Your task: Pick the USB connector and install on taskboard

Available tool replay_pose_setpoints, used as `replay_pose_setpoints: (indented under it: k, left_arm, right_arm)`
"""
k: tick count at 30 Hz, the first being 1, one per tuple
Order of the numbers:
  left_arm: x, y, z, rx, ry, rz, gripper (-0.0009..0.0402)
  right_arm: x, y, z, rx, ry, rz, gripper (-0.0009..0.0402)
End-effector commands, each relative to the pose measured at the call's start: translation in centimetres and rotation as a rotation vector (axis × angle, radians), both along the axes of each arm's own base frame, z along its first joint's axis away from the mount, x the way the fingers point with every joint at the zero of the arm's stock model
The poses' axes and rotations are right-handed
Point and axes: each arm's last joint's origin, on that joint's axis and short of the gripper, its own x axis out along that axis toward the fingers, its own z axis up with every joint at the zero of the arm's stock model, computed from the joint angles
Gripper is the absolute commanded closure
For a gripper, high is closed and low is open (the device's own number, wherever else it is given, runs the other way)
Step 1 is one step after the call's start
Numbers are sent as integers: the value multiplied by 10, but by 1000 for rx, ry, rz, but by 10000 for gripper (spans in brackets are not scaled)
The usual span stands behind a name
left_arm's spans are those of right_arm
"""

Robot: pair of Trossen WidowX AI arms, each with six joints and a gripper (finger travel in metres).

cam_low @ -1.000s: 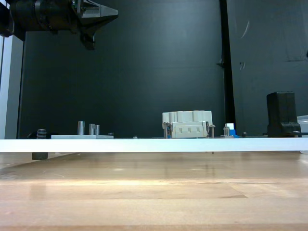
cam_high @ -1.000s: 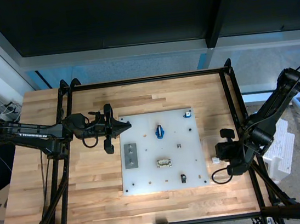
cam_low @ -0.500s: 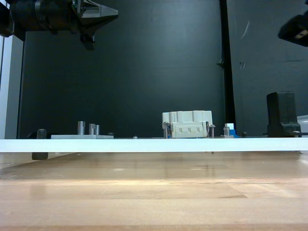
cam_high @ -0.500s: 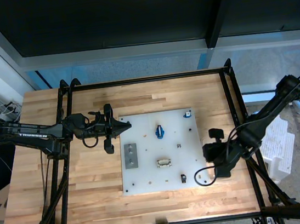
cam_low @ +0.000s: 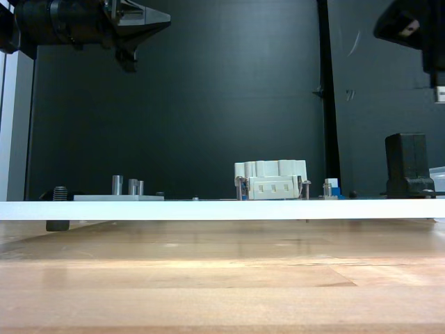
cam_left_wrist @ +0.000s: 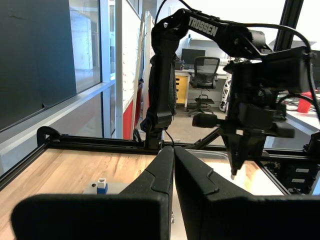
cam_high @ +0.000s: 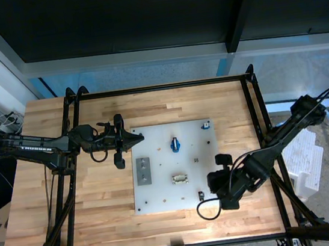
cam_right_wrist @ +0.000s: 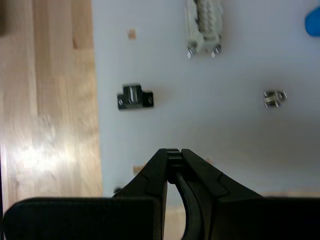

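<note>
The right end effector [cam_high: 214,188] hangs above the near right corner of the flat white square taskboard [cam_high: 157,160]. Its fingers pinch the tiny black blocky USB connector [cam_right_wrist: 172,159], which is held in the air clear of the board. A black cable [cam_right_wrist: 188,212] runs back from the connector between the fingers. The small black socket [cam_right_wrist: 135,97] sits on the board near the near edge. The left end effector [cam_high: 137,137], fingers pressed together, hovers high over the board's far left corner, above the wooden worktop [cam_high: 105,228].
</note>
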Motion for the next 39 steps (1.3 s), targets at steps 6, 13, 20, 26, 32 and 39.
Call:
replay_pose_setpoints:
  k: [6,13,20,26,32,39]
  left_arm:
    - [0,0,0,0,0,0,393]
    - [0,0,0,0,0,0,393]
    - [0,0,0,0,0,0,393]
    - [0,0,0,0,0,0,393]
    - [0,0,0,0,0,0,393]
    - [0,0,0,0,0,0,393]
  right_arm:
    - [25,10,-4,5,3,15,393]
    - [39,15,-11,6,-1,24,393]
    - [47,18,-19,26,-5,32,393]
    - [50,17,-21,26,-10,33,393]
    - [49,17,-24,26,-9,33,393]
    - [48,17,-27,25,-5,33,393]
